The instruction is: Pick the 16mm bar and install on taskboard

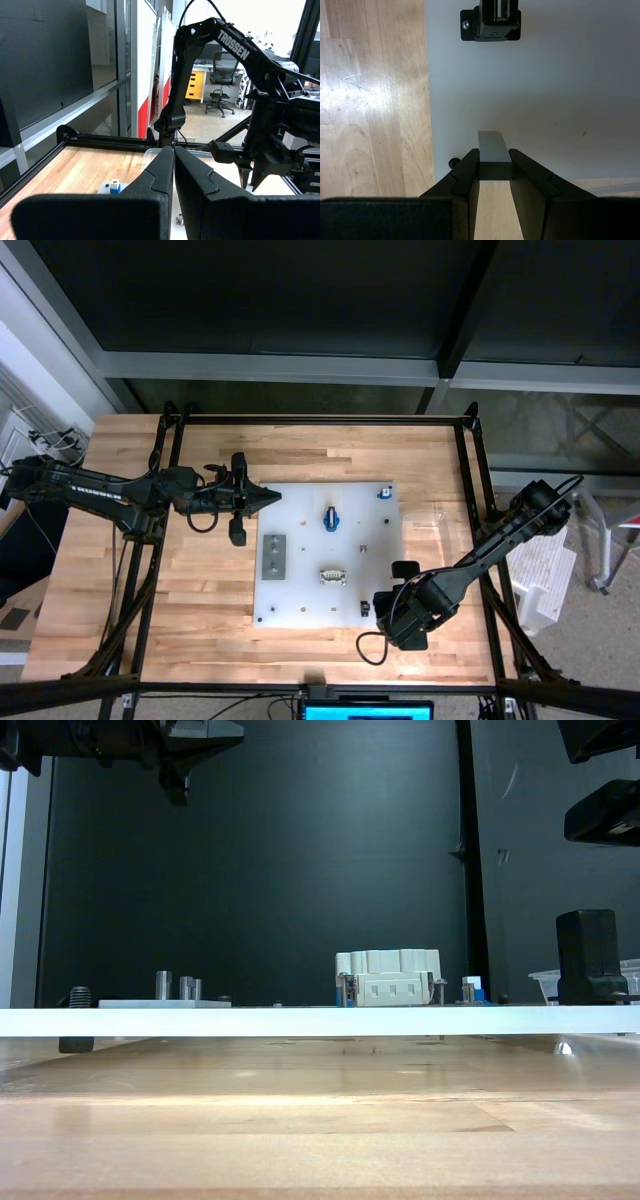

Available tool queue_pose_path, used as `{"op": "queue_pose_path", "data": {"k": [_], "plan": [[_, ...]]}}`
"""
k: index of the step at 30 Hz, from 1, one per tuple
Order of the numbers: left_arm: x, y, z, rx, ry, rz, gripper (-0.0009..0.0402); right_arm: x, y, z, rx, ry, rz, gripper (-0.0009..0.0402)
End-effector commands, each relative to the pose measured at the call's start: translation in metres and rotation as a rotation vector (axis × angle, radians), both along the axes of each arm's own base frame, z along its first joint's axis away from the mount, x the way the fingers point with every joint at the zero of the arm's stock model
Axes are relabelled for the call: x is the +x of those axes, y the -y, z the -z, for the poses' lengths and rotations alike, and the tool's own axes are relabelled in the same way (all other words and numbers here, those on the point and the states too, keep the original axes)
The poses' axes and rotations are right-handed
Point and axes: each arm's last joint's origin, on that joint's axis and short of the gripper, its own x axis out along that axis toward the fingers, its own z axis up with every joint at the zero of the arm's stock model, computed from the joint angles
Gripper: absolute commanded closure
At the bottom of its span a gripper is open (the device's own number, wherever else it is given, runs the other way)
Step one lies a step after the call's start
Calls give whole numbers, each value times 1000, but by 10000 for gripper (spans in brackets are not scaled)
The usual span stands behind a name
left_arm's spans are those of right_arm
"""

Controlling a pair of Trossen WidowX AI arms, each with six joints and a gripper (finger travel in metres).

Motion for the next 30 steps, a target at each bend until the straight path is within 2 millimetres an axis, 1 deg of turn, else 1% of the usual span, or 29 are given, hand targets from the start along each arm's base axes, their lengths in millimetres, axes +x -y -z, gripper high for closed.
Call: {"op": "queue_pose_path", "data": {"k": [1, 30], "plan": [[0, 0, 0, 0, 0, 0, 393, 0, 0, 0, 1, 1, -1, 371], [0, 0, 0, 0, 0, 0, 393, 0, 0, 0, 0, 0, -1, 371]]}}
